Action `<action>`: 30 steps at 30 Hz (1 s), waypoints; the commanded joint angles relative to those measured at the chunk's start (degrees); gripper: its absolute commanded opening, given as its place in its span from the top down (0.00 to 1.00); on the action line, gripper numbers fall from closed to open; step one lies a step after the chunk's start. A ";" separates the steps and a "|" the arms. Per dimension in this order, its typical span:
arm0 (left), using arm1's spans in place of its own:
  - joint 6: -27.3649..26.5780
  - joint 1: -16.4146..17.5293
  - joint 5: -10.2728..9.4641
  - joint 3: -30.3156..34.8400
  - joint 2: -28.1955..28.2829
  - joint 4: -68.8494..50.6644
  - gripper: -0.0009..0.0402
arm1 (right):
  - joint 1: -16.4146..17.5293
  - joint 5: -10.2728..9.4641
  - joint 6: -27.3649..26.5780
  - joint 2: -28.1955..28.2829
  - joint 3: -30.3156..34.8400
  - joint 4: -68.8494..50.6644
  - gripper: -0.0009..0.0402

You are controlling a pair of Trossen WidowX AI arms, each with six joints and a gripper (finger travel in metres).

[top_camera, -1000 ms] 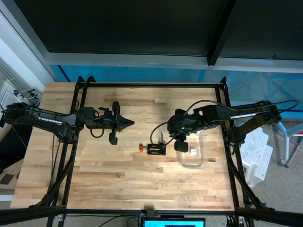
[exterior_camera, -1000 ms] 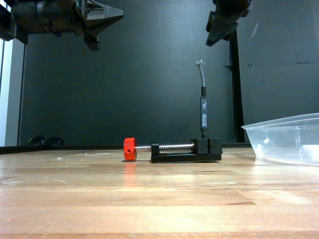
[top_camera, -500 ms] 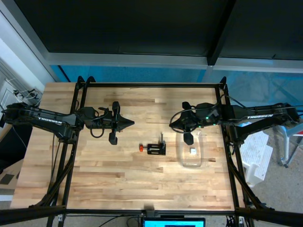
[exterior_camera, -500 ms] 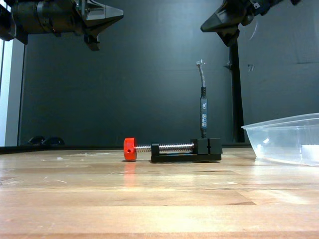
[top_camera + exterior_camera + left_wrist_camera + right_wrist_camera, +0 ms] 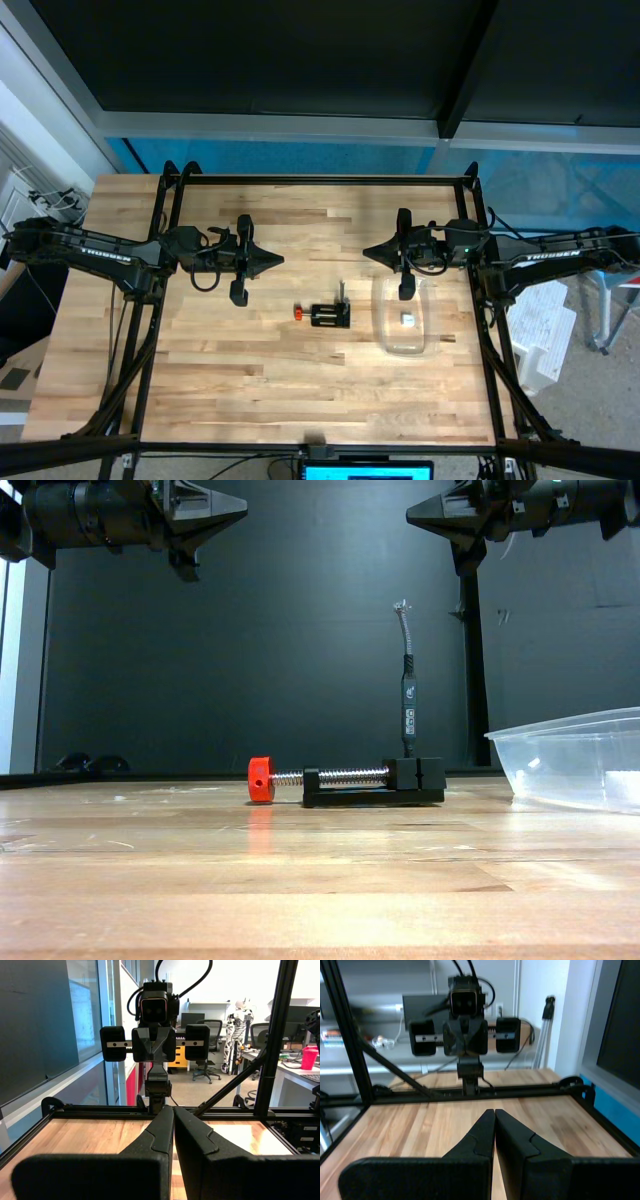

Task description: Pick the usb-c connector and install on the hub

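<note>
My high camera sits above the table's [image 5: 250, 380] near edge and looks down and away, far enough off to take in the whole top. My low one rests at table height on that same edge, looking level, close to the hub [image 5: 415, 778] and the clear tray [image 5: 560, 755], which both views share. Each wrist camera looks along its own pincer: my left gripper [image 5: 173, 1108] and right gripper [image 5: 494, 1110] hang high over the wood, facing each other head-on
</note>
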 commanded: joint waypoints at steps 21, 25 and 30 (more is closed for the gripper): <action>0.02 0.02 0.02 0.02 0.00 0.02 0.98 | 0.00 -1.55 0.35 -0.48 -4.22 7.58 0.98; 0.02 0.02 0.02 0.02 0.00 0.02 0.98 | 0.00 -1.55 0.33 -0.48 -4.22 7.43 0.98; 0.02 0.00 0.02 0.02 0.00 0.02 0.98 | 0.00 -1.53 0.31 -0.48 -4.15 7.17 0.98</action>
